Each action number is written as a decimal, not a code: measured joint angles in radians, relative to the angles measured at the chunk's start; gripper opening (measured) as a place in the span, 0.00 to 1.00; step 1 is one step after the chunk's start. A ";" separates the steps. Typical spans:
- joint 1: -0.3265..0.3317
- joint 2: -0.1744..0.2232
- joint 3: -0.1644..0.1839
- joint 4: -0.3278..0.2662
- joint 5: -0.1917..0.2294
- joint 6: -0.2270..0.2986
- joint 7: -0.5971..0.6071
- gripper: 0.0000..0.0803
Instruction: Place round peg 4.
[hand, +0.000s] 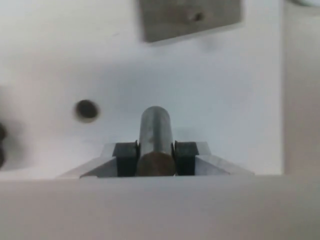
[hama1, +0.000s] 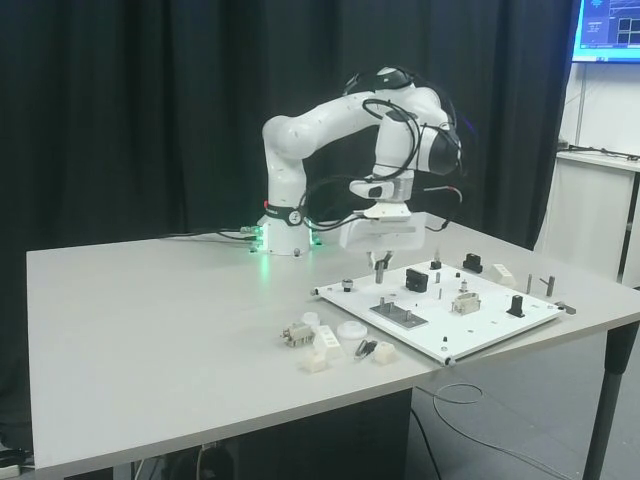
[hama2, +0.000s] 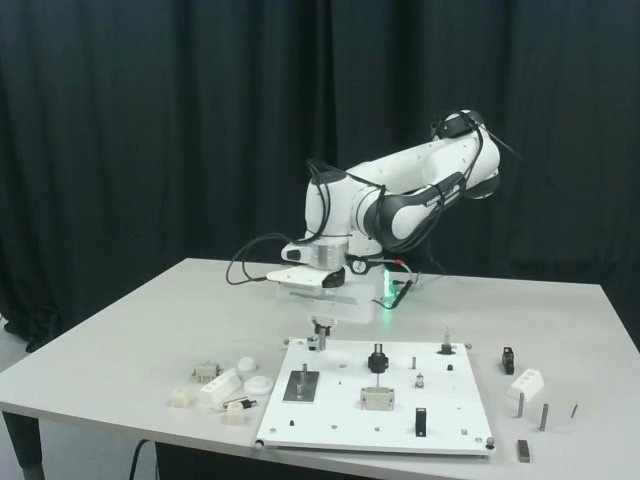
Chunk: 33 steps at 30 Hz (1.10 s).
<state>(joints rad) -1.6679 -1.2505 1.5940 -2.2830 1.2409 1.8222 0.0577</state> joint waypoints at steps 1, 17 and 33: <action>-0.005 0.000 0.001 -0.001 -0.002 0.008 -0.006 0.19; -0.153 -0.001 0.038 -0.001 0.024 0.123 -0.171 0.19; -0.303 -0.032 0.108 0.059 0.126 0.118 -0.268 0.19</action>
<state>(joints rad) -1.9706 -1.2829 1.7015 -2.2237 1.3667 1.9399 -0.2104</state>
